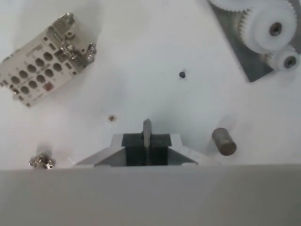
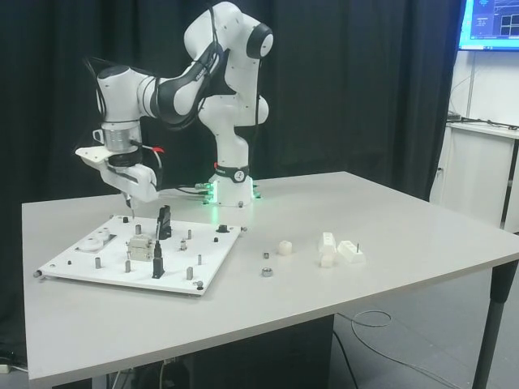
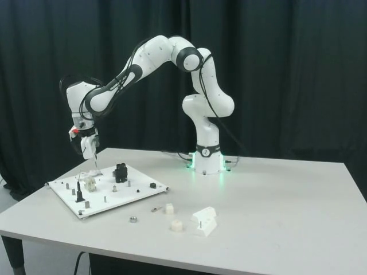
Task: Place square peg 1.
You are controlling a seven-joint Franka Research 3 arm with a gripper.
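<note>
White board [image 2: 207, 263] lying on the grey worktop [image 2: 389, 219], hand [image 2: 126, 197] hanging over the board's far left part, pinching a thin peg [image 1: 147, 136] pointing down, connector block [image 1: 40, 63], round post [image 1: 224, 141] and white gears [image 1: 268, 23] sitting near it, small white parts [image 2: 339, 247] lying far right.

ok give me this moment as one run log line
arm: above white board | hand: shut on thin grey peg | peg: held off board, not yet placed | nearby: white gears, connector block
</note>
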